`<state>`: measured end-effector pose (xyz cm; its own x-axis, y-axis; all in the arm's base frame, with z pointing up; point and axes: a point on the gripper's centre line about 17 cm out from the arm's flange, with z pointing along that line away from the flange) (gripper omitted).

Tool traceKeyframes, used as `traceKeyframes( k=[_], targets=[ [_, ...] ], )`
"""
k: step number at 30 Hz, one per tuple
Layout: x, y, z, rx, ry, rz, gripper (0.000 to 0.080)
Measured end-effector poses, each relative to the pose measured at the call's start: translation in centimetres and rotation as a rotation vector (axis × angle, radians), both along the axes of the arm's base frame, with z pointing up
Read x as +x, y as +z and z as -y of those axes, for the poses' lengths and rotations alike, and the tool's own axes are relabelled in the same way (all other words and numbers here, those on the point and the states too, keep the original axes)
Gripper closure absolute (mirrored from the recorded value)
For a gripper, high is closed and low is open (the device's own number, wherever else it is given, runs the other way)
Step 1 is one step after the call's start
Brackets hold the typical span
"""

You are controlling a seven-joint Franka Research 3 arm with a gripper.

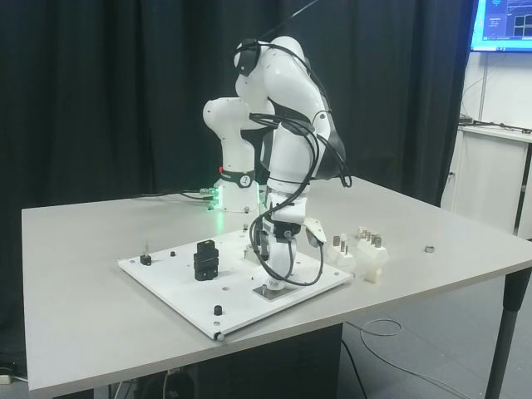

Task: Insert medium gear.

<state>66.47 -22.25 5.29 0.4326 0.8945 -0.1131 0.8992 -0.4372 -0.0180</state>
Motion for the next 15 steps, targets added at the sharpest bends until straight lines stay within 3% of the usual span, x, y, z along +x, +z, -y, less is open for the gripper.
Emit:
traceKeyframes(
  k=[7, 15],
  targets=[
    [-0.01, -0.01, 0.0, 0.001, 0.013, -0.001, 0.0521],
    [-0.07, -0.21, -0.04, -0.001, -0.091, 0.008, 0.0521]
  ],
)
